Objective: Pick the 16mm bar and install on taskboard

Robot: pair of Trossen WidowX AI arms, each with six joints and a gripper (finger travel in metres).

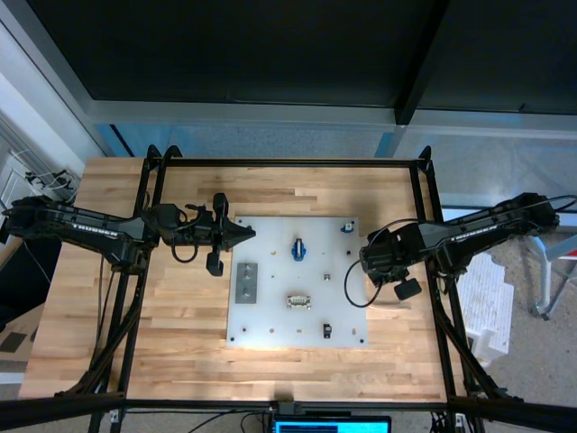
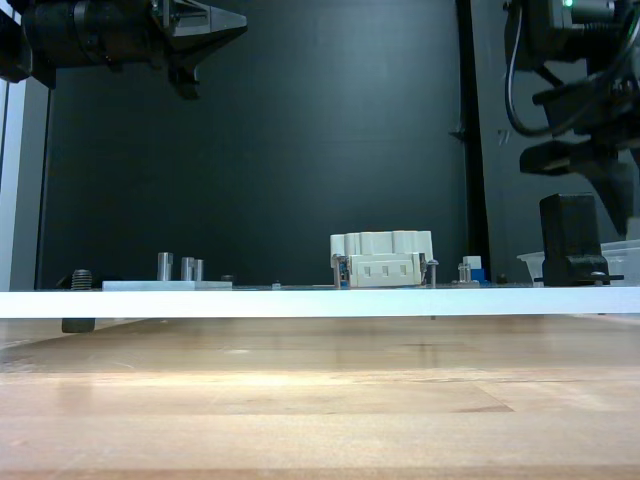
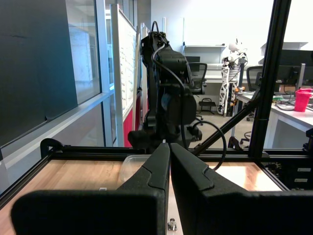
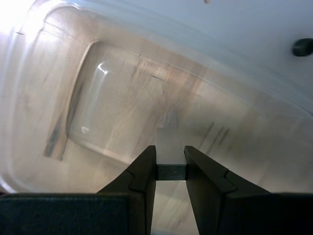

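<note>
I see left gripper point(image 1: 245, 234) high over taskboard point(image 1: 270, 334) left edge, fingers pressed together, open air beneath. Right gripper point(image 4: 170, 155) over clear tray point(image 4: 58, 137), clamping 16mm bar point(image 4: 171, 172), tray walls below. Board middle crowded: blue knob point(image 1: 299, 248), grey block point(image 1: 246, 281), connector point(image 1: 299, 301), black part point(image 1: 328, 330); near-left corner bare

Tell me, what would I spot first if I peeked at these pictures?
The big white taskboard in the middle of the wooden table, with its bright blue knob, catches the eye first. At its right edge the right gripper pinches the 16mm bar, a tiny grey peg, above a clear tray. The left gripper hangs shut over the board's far left corner.
</note>
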